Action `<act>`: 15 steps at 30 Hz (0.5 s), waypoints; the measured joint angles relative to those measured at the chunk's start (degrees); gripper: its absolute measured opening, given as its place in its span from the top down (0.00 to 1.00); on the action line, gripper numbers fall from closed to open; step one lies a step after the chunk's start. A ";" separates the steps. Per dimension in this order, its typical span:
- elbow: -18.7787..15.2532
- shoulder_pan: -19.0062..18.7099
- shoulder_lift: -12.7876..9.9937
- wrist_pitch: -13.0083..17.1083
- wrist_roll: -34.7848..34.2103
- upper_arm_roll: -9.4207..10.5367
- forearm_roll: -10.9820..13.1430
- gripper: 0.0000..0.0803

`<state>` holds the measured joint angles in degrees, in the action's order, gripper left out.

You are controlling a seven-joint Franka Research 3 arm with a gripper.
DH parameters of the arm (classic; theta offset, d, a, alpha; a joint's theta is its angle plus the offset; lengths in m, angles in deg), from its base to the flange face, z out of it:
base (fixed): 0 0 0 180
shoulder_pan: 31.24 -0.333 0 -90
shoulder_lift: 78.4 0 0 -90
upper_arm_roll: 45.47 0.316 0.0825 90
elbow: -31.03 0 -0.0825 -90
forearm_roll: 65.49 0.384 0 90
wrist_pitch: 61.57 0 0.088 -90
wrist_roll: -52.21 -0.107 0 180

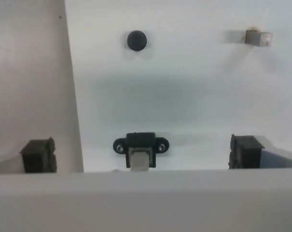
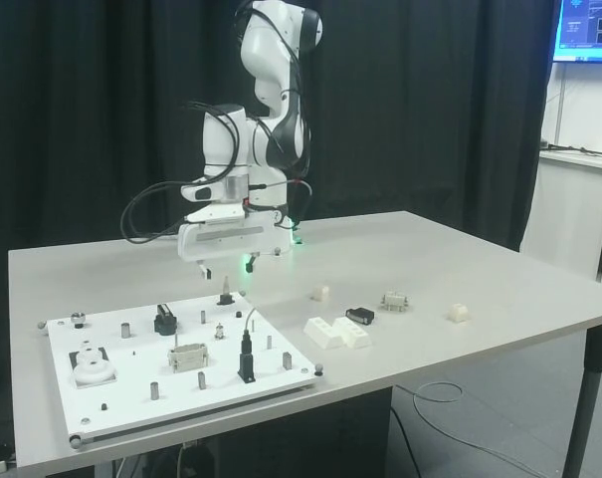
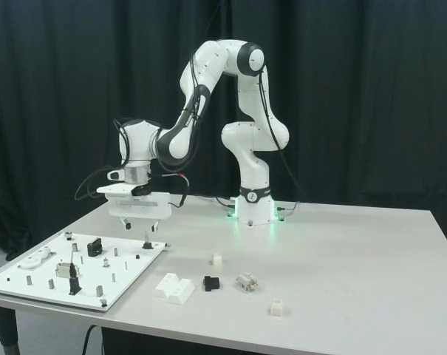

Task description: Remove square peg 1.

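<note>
The white arm (image 3: 208,89) rises from its base, bends at the elbow and reaches down and forward. The gripper (image 3: 138,225) points straight down, its fingers (image 1: 38,155) spread wide apart, gripping nothing.

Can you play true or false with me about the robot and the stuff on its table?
1. The white robot arm's gripper hangs above the flat white square board of parts. True.
2. The gripper is holding a peg. False: nothing is between its fingers, which are spread apart.
3. Two white blocks lie on the grey table, off the board. True.
4. The curtain behind the robot is white. False: it is black.
5. A small black part sits beside the white blocks. True.
</note>
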<state>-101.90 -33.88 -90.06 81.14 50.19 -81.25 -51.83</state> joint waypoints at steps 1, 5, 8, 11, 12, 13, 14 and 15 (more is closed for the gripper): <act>0.20 -0.02 0.03 -0.31 0.00 0.00 -0.04 0.00; 1.10 -0.12 0.11 -1.49 0.00 0.00 -0.26 0.00; 1.83 -0.19 0.13 -2.35 0.00 0.00 -0.36 0.00; 2.61 -0.26 0.13 -3.23 0.00 0.00 -0.45 0.00; 2.89 -0.27 0.13 -3.56 0.00 0.00 -0.46 0.00; 3.16 -0.29 0.13 -3.82 0.00 0.00 -0.46 0.00; 3.39 -0.31 0.13 -4.01 -0.01 0.00 -0.46 0.00; 3.65 -0.33 0.14 -4.22 -0.03 0.00 -0.46 0.00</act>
<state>-98.25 -34.22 -89.93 76.92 50.15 -81.25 -52.29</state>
